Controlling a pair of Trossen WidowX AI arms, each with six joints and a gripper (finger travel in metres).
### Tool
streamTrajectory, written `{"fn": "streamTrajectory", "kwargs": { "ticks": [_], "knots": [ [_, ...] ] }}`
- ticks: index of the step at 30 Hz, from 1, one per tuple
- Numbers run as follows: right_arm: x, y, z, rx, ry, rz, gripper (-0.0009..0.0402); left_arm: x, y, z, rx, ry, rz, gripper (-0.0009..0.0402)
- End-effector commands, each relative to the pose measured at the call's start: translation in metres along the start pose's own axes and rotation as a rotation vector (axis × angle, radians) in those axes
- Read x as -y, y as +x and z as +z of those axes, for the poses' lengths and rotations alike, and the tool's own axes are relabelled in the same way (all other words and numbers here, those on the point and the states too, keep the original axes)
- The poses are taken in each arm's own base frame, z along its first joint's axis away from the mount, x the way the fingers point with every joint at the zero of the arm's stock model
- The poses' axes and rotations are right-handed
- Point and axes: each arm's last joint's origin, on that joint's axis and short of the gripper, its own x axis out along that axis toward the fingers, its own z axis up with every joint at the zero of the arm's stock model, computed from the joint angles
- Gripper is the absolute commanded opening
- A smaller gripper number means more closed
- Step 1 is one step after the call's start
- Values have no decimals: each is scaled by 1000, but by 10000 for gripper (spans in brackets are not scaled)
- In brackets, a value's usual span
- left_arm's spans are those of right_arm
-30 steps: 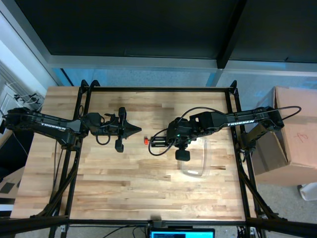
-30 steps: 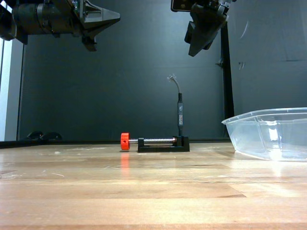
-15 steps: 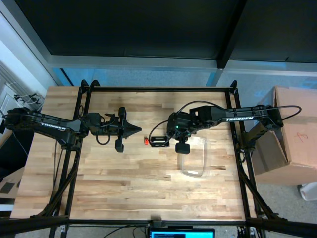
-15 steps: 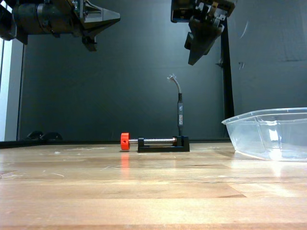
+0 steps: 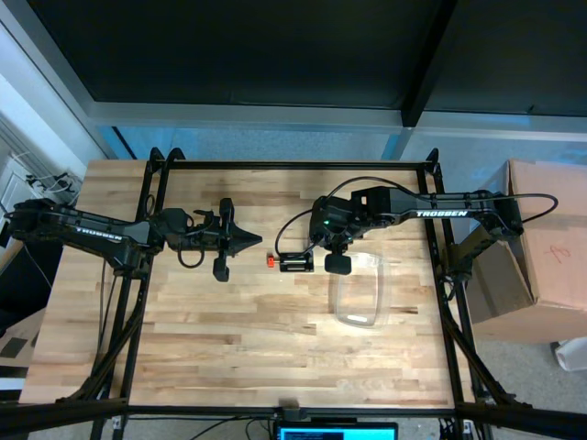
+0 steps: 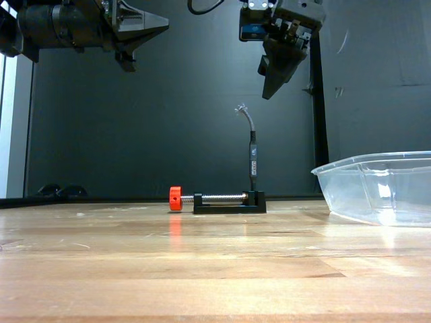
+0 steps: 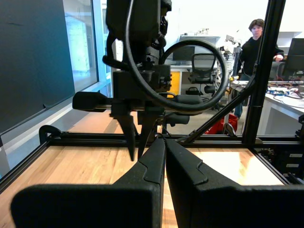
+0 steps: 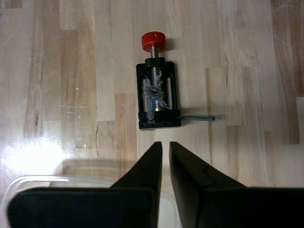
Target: Remove the USB-C connector from the USB-C receptacle and place in the container
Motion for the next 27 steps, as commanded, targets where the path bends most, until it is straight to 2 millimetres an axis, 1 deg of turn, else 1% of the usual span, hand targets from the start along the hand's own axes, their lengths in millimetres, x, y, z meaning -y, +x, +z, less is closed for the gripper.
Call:
{"fn": "streamTrajectory", "kwargs": {
  "ticks": [1, 5, 7, 9, 12, 19, 24, 27],
  "knots": [
    [0, 7, 1, -18, -7, 0, 79, 0, 0, 0, 0, 0, 0, 0],
    [-1, 19, 3, -46, -24, 2, 137, 0, 0, 0, 0, 0, 0, 0],
    [-2, 25, 3, -64, -29, 4, 159, 0, 0, 0, 0, 0, 0, 0],
    [-3, 32, 4, -78, -33, 5, 175, 0, 0, 0, 0, 0, 0, 0],
    [-5, 41, 5, -98, -41, 7, 187, 0, 0, 0, 0, 0, 0, 0],
    [-12, 67, 8, -131, -61, 14, 181, 0, 0, 0, 0, 0, 0, 0],
    [-16, 83, 9, -152, -70, 17, 158, 0, 0, 0, -1, 0, 0, 0],
    [-17, 88, 9, -161, -71, 16, 139, 0, 0, 0, -1, 0, 0, 0]
  ]
}}
